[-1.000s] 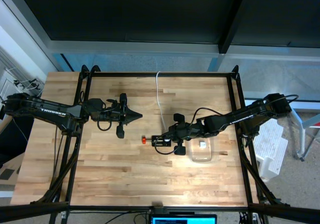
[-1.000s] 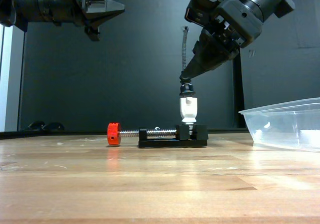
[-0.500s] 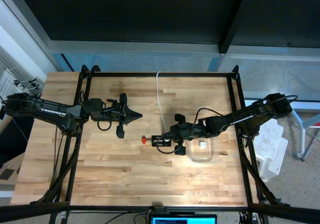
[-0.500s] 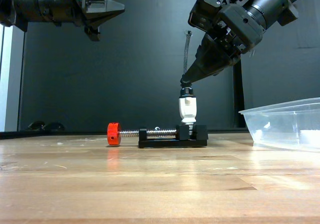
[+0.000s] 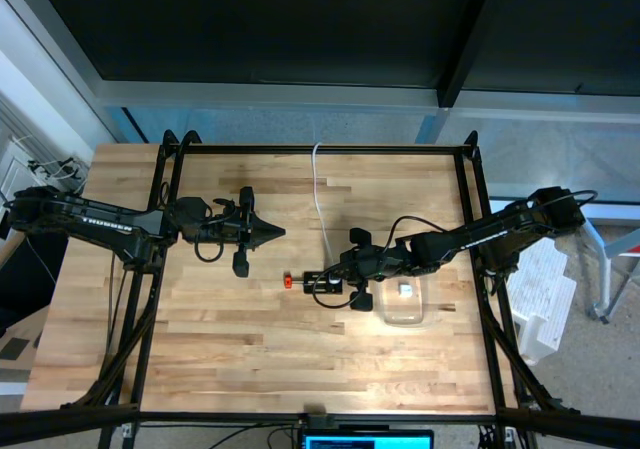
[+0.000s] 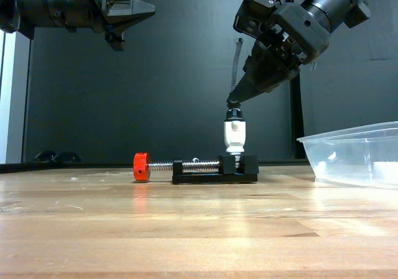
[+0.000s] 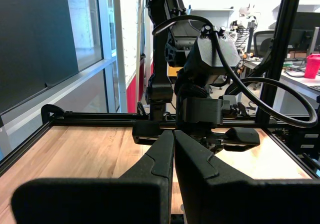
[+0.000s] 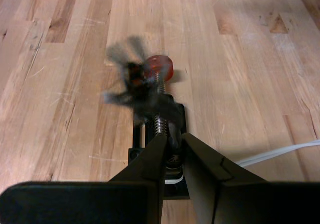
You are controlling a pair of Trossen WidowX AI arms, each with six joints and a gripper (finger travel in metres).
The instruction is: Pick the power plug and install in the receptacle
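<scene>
Wooden table [image 5: 250,339] with two arms reaching inward from its side edges. The left arm is raised well above the board, its left gripper [image 5: 278,233] pointing toward the centre, well apart from every object; in the left wrist view its fingers [image 7: 165,149] are pressed together with nothing between them. The right arm slants down to the centre, where the right gripper [image 6: 231,102] is clenched on the top of the power plug [image 6: 233,113]; the right wrist view shows its fingers [image 8: 155,156] drawn close with only a narrow gap. A clear plastic tray [image 6: 348,158] stands on the table just right of centre, near the vise but apart from it. The black mini vise [image 6: 214,169] lies flat on the table, with its screw running left to a red knob [image 6: 141,166]. A long white cable [image 5: 320,194] runs from the vise toward the far edge. The receptacle [image 6: 234,136] stands upright, clamped in the vise. The power plug sits directly on top of the receptacle, touching it; whether it is fully seated cannot be told. Its thin wire [image 6: 236,64] rises beside the gripper and appears blurred in the right wrist view. A tiny white block [image 5: 405,290] lies inside the tray.
</scene>
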